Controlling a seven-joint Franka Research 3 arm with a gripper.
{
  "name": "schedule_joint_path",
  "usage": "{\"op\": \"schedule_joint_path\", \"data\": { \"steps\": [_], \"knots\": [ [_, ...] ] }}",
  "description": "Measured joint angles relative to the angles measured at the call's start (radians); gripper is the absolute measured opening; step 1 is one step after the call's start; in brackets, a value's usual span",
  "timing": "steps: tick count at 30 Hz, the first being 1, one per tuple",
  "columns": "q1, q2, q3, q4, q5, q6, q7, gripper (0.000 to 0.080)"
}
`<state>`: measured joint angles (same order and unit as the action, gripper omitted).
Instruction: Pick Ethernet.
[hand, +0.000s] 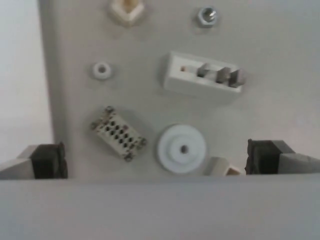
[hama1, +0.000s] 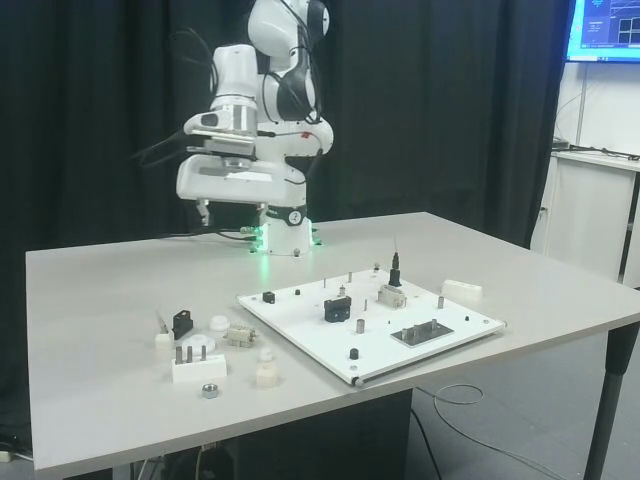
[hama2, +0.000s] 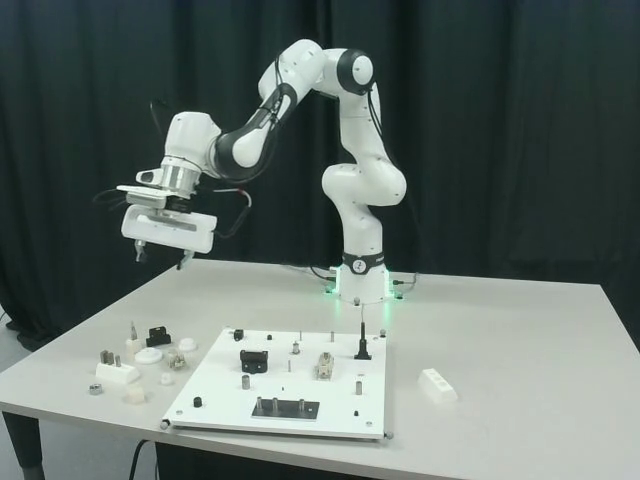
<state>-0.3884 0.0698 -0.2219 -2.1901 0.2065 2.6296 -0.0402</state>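
My gripper (hand: 155, 158) hangs high above a cluster of loose parts near the table's left end, open wide with nothing between its black fingertips (hand: 48, 160). Directly below lie a white round disc (hand: 181, 148), a multi-pin connector (hand: 117, 134) and a white block with three grey pegs (hand: 202, 77). A small pale piece with a square opening (hand: 222, 169), which may be the Ethernet part, peeks out half hidden by the gripper body. The room views show the gripper (hama1: 232, 210) (hama2: 160, 257) well clear of the parts (hama1: 200, 345) (hama2: 135, 365).
A small white ring (hand: 101, 70), a grey nut (hand: 206, 16) and a pale hex piece (hand: 127, 10) lie nearby. A black part (hama1: 183, 323) sits beside them. A white board with fixtures (hama1: 300, 325) fills the table's middle, with a white box (hama1: 461, 290) beyond it.
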Motion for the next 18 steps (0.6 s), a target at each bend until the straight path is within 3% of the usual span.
{"op": "schedule_joint_path", "data": {
  "steps": [7, 18],
  "knots": [
    [-0.034, 0.054, 0.000, 0.055, 0.050, -0.009, -0.091, 0.0800],
    [-0.098, 0.137, -0.001, 0.134, 0.186, -0.032, -0.091, 0.0800]
  ]
}}
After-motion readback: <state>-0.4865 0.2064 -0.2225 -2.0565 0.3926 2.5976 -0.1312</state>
